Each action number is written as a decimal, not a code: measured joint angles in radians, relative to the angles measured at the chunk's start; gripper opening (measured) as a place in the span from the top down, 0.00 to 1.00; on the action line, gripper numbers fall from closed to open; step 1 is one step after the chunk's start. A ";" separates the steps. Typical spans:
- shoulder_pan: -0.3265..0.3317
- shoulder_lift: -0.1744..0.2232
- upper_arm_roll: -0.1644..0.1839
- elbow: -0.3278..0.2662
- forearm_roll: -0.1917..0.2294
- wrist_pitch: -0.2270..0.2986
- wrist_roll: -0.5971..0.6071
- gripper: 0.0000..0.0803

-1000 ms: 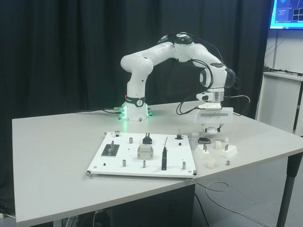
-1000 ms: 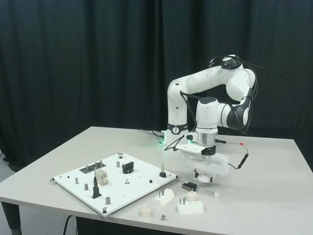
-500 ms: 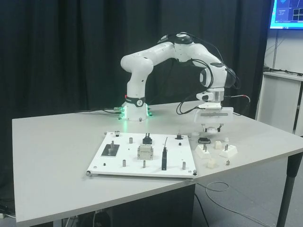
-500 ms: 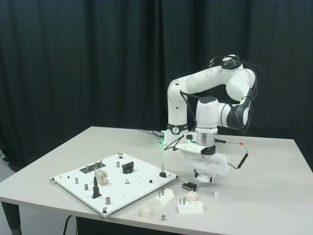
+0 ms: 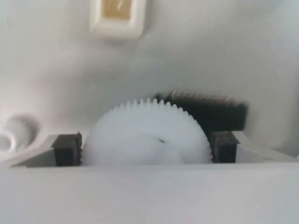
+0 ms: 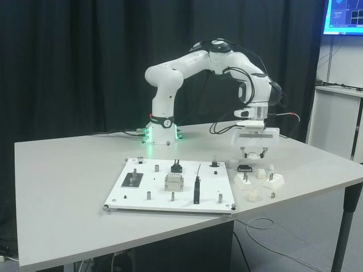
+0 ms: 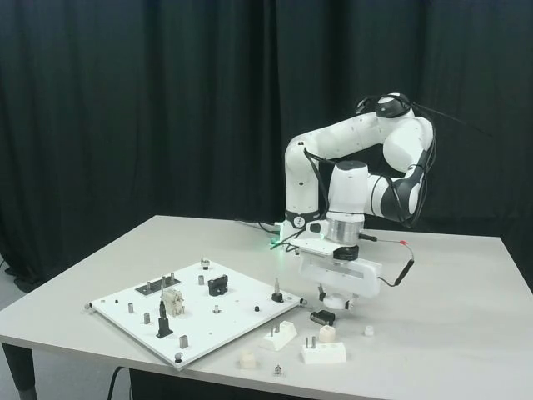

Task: Insert large gear.

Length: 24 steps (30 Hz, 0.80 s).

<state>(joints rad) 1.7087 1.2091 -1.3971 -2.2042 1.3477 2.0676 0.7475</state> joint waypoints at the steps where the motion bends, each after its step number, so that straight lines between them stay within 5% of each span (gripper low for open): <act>1: -0.005 0.000 -0.001 0.001 -0.007 0.010 0.000 0.26; 9: -0.062 0.000 -0.021 0.021 -0.078 0.065 -0.006 0.26; 24: -0.224 0.001 -0.079 0.077 -0.165 0.076 -0.087 0.26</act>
<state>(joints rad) 1.4848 1.2102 -1.4765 -2.1267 1.1824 2.1434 0.6608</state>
